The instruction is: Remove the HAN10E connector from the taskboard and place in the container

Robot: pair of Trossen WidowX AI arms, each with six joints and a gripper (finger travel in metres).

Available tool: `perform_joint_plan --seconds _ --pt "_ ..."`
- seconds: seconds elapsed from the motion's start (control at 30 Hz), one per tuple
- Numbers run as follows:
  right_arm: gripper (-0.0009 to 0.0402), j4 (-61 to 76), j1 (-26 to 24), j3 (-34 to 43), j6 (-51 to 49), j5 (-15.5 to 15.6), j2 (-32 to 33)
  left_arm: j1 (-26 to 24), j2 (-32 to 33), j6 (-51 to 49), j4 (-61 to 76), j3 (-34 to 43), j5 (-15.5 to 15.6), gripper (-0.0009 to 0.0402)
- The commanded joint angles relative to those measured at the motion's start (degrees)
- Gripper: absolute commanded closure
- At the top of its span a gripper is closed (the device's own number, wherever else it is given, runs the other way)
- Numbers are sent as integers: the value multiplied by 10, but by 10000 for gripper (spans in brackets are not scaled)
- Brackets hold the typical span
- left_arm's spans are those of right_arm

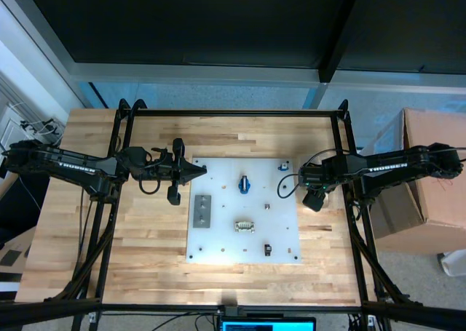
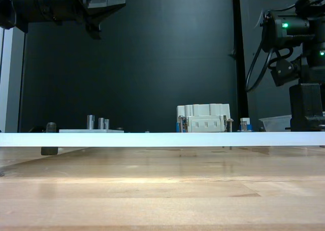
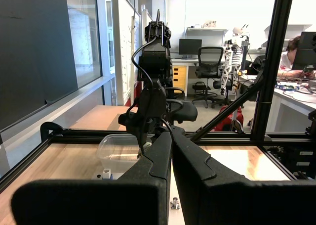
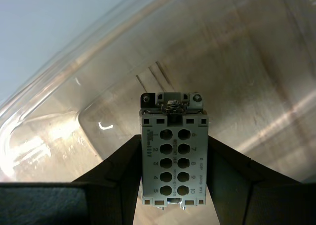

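The grey HAN10E connector (image 4: 174, 161), with ten numbered holes, is held between the fingers of my right gripper (image 4: 174, 178), which is shut on it. It hangs inside the mouth of the clear plastic container (image 4: 89, 111), clear of the board; whether it touches the floor I cannot tell. In the high view the right gripper (image 1: 314, 198) points down just past the right edge of the white taskboard (image 1: 218, 236). My left gripper (image 1: 202, 169) is shut and empty, hovering high over the board's left edge (image 2: 104, 10). A beige socket housing (image 1: 245, 227) remains on the board (image 2: 203, 118).
The board also carries a grey block with pins (image 1: 202, 209), a blue knob (image 1: 245, 184) and small fittings. The container (image 2: 277, 123) stands right of the board. A black frame rail (image 1: 233, 113) rings the table, and a cardboard box (image 1: 426, 171) sits at the far right.
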State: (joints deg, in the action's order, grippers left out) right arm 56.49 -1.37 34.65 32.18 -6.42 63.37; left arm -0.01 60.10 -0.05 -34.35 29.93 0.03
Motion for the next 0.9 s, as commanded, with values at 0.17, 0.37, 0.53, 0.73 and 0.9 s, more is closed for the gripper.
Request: perform_joint_plan --seconds 0.17,0.37,0.53,0.73,0.9 --pt "318 -7 1 -9 21 -1 0 0 0 0 0 0 0 393" --pt "318 -7 1 -9 20 -1 0 0 0 0 0 0 0 393" --pt "309 -9 3 -9 24 -16 0 0 0 0 0 0 0 393" --pt "238 -16 4 -9 34 -15 0 0 0 0 0 0 0 393" --pt "164 -16 4 -9 45 -15 0 0 0 0 0 0 0 393"
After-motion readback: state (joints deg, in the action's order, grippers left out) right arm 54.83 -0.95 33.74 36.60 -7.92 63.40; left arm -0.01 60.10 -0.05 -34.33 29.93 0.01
